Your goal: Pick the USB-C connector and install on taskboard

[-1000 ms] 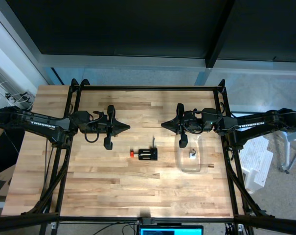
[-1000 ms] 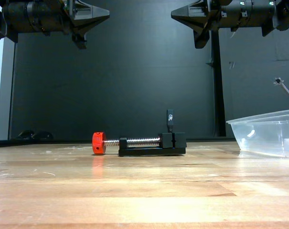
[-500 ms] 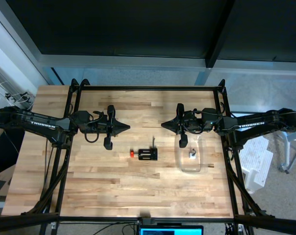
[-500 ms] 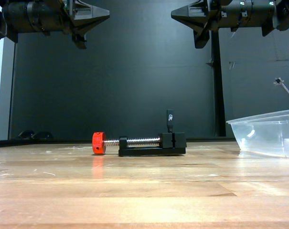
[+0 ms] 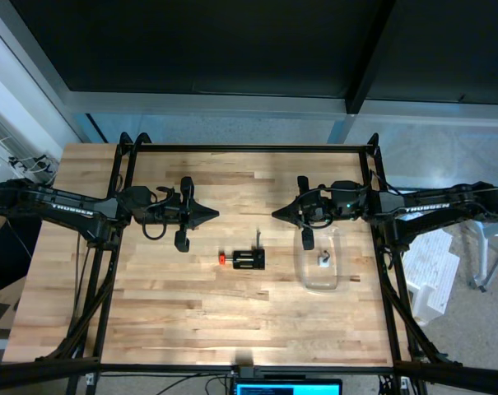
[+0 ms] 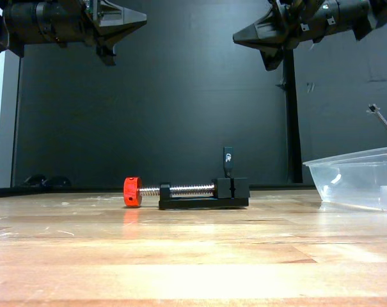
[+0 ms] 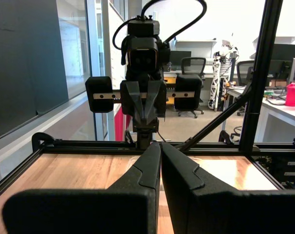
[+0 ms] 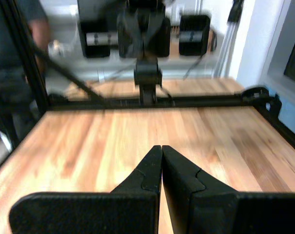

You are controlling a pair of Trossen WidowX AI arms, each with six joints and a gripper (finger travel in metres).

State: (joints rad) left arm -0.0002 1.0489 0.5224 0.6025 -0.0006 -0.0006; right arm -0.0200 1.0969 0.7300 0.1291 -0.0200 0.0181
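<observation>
left gripper (image 5: 214, 215): fingers pressed together, empty — high above table, left of taskboard (image 5: 247, 260)
right gripper (image 5: 275, 214): closed, empty, tipped downward
USB-C connector (image 5: 323, 260): in clear tray (image 5: 318, 285) — right of taskboard

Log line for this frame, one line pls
left gripper: shut, high over table | right gripper: shut, high, tilted down | connector: in tray | taskboard: untouched

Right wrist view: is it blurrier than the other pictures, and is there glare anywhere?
Yes. Right wrist view: soft all over, everything distant smeared most; the shut right hand hangs over the table. Left wrist view: crisp, its shut left hand also raised above the table. Low view: the orange knob mirrors in the glossy table.
</observation>
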